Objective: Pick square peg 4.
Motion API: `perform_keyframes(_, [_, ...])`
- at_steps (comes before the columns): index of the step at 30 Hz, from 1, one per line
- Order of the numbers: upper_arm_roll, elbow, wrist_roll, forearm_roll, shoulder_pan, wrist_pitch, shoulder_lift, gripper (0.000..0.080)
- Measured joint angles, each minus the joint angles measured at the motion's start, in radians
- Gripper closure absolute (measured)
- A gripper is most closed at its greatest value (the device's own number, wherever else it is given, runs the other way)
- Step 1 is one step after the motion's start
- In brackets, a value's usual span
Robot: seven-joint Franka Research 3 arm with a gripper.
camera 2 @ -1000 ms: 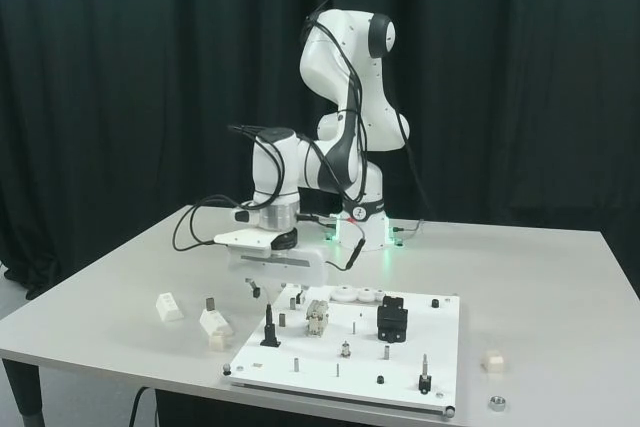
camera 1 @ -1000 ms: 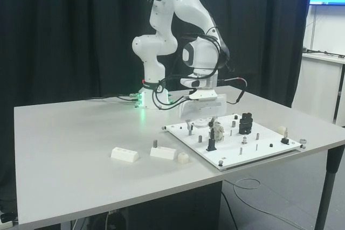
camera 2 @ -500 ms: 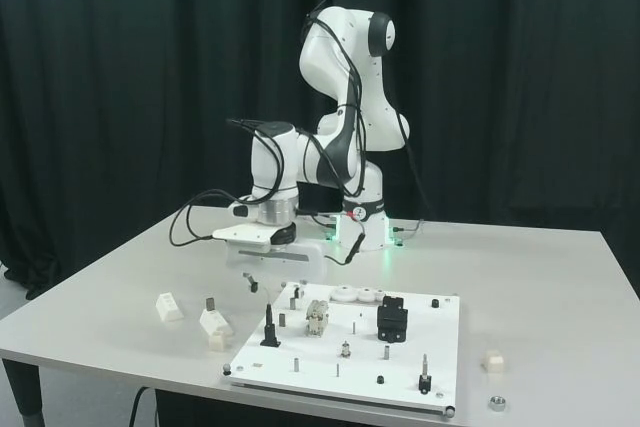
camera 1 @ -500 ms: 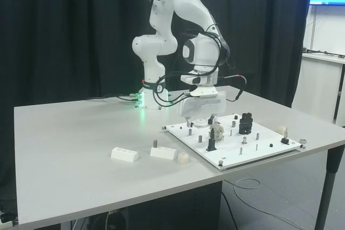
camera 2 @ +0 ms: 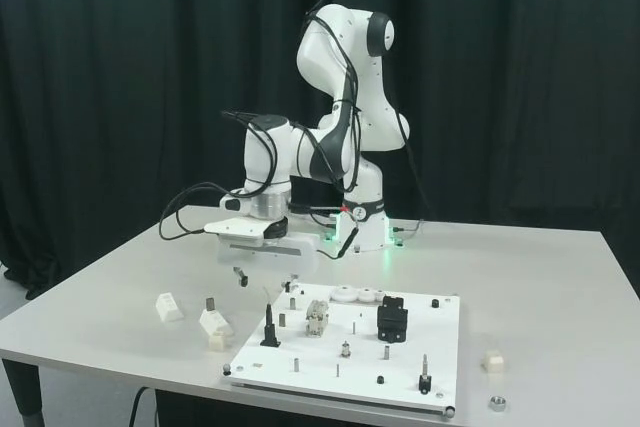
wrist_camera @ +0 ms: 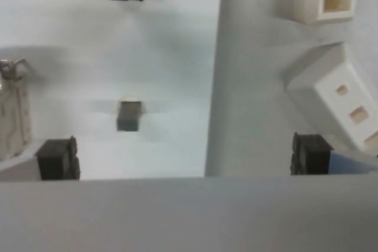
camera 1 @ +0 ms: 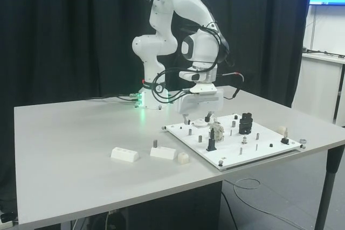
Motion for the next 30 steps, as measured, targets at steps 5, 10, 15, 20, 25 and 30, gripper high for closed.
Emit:
perform_keyframes(5, [-0.011,0.013,-0.030,-0.005,-0.002,-0.014,0.000,0.0003])
perform_keyframes(10, [-0.024,0.021,-0.095,-0.009,-0.002,-0.026,0.000,0.0003])
perform_keyframes(15, [-0.041,0.023,-0.191,-0.010,-0.002,-0.027,0.001,0.0003])
perform_keyframes(20, [-0.063,0.024,-0.315,-0.012,-0.005,-0.027,0.009,0.0003])
perform_keyframes(25, [-0.084,0.025,-0.478,-0.012,-0.015,-0.027,0.025,0.0003])
perform_keyframes(30, [-0.107,0.027,-0.576,-0.012,-0.029,-0.024,0.049,0.0003])
